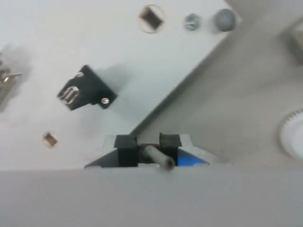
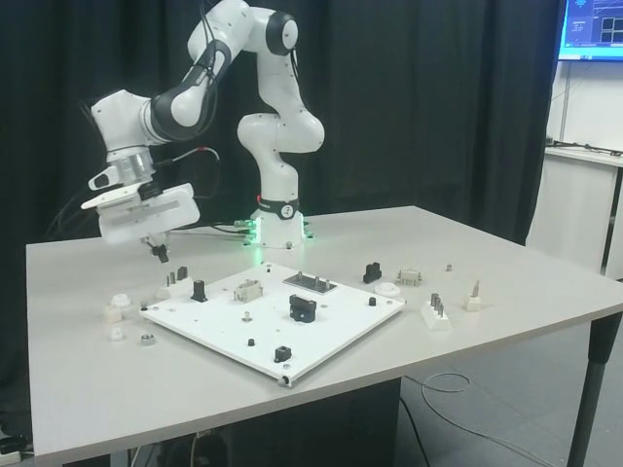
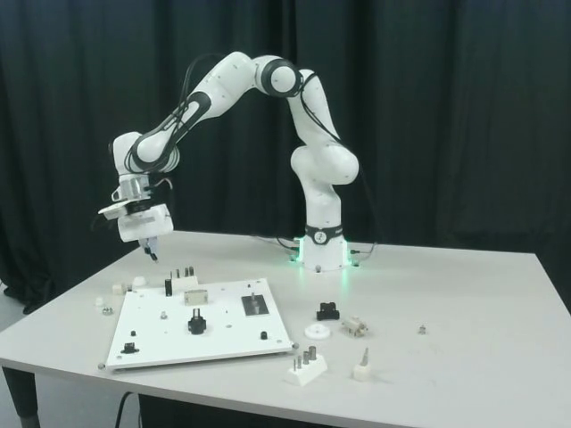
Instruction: Insert USB.
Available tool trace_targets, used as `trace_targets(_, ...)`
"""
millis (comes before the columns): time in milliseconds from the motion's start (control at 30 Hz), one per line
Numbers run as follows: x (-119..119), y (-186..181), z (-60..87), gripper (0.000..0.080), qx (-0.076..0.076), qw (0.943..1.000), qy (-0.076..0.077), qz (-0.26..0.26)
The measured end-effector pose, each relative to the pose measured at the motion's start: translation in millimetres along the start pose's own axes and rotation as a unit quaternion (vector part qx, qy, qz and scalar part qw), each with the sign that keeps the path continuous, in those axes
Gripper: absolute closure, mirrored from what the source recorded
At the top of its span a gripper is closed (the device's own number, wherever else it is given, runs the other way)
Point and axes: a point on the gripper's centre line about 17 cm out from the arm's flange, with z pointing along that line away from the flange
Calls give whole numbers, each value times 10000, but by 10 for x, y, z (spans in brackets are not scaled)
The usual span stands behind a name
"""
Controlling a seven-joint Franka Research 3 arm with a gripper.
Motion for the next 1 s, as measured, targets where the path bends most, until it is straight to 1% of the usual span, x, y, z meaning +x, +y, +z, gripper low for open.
trace_targets(133,-2,-101,28,708,-19,9996,25,-285)
trace_targets(200,-5,-147,46,708,-40,9987,38,-509)
trace_targets(300,-13,-221,76,708,-65,9959,51,-902)
trace_targets(467,-22,-315,114,708,-142,9908,91,-1345)
trace_targets(667,-3,-408,120,708,-274,9782,207,-2048)
trace_targets(767,8,-458,107,708,-316,9732,312,-2258)
trace_targets(900,9,-521,83,708,-365,9639,433,-2602)
trace_targets(1000,8,-564,68,708,-386,9589,540,-2760)
